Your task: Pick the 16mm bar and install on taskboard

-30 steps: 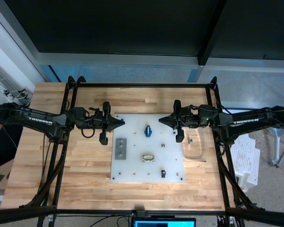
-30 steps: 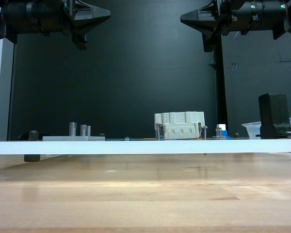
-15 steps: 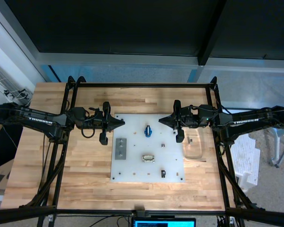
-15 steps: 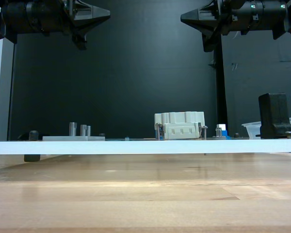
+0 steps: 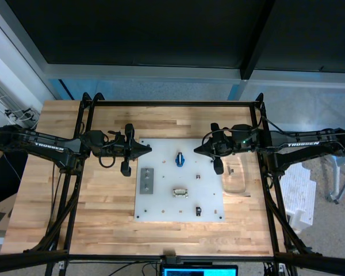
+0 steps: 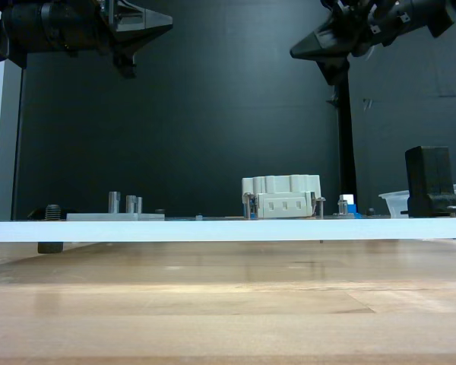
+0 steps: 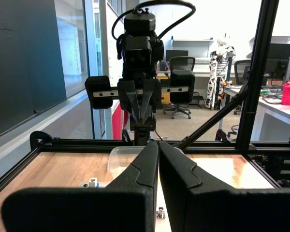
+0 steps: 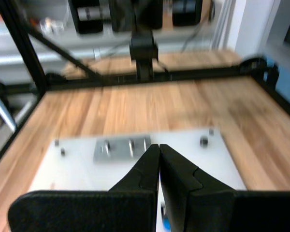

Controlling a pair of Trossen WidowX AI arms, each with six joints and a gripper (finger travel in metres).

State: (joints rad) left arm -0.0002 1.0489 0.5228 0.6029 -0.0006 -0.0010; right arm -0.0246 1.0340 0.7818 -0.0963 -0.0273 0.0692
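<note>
we are holding the left gripper and the right gripper high above the taskboard, both closed tight on nothing, the right pointing slightly downward.

Bright even light, right wrist view blurred (soft throughout)

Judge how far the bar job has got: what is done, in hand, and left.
Done: nothing yet. The left gripper and right gripper hang shut and empty, high above the board. In hand: the right gripper tilts downward, perhaps starting an approach. Left: picking the bar, probably the small peg in the tray, and seating it in the board.
</note>
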